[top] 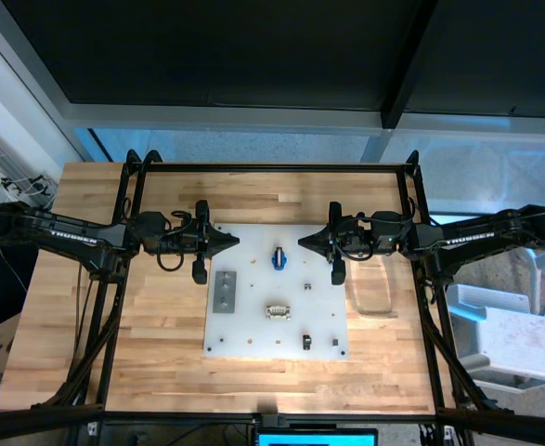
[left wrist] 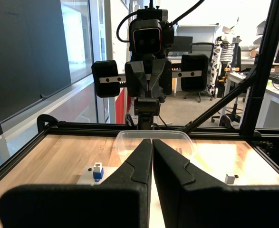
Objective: Pick the 16mm bar from the taskboard and place it in the container
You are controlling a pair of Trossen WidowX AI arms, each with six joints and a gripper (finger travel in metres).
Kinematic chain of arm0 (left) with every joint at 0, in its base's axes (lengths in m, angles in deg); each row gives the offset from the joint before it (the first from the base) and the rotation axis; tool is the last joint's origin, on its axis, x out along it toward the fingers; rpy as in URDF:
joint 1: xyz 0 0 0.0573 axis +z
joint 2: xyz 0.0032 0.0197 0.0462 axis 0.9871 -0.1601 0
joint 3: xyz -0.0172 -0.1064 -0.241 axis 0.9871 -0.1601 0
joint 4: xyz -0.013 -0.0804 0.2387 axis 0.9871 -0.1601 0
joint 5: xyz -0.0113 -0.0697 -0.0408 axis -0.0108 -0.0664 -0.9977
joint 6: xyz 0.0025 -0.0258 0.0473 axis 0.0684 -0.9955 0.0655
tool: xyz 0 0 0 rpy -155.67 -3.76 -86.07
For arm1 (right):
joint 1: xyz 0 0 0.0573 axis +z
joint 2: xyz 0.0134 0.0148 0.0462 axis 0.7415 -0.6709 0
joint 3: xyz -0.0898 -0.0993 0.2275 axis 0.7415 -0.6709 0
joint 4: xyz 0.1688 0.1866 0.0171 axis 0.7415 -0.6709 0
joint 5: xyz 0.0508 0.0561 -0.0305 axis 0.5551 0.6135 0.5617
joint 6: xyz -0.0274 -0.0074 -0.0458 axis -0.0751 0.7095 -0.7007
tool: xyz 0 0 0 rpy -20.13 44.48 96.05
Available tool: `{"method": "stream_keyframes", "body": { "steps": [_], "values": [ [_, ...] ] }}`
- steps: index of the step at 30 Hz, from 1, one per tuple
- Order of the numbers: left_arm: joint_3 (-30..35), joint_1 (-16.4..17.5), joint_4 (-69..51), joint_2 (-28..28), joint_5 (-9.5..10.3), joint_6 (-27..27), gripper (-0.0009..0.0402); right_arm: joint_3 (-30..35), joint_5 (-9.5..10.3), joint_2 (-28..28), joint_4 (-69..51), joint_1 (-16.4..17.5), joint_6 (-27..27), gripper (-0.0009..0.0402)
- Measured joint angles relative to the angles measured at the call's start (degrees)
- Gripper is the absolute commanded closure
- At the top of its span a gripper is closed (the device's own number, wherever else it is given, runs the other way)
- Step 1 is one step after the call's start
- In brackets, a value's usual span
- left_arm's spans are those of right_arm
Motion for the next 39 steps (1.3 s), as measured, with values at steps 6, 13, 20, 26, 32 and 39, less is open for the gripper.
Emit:
{"method": "stream_keyframes", "body": {
  "steps": [6,13,20,26,32,39],
  "values": [
    [-0.02,-0.02,0.02,0.0,0.0,0.0,0.0393,0.0,-0.44,0.02,1.7,0.02,-3.41,0.0393],
    [-0.02,-0.02,0.0,0.0,0.0,0.0,0.0393,0.0,-0.44,0.02,1.57,0.0,-3.48,0.0393],
    [0.0,-0.02,0.02,0.0,0.0,0.0,0.0393,0.0,-0.46,0.02,0.5,0.02,-3.21,0.0393],
    [0.0,-0.02,0.02,0.0,0.02,-0.02,0.0393,3.85,-2.16,-0.02,-10.99,0.11,-2.86,0.0393],
    [0.0,-0.02,0.02,0.02,0.0,-0.02,0.0393,10.88,-2.69,-1.49,-28.39,1.44,-2.12,0.0393],
    [0.0,-0.02,0.02,0.02,0.0,0.0,0.0393,19.78,-5.11,-5.4,-47.12,4.04,1.73,0.0393]
  ]
}}
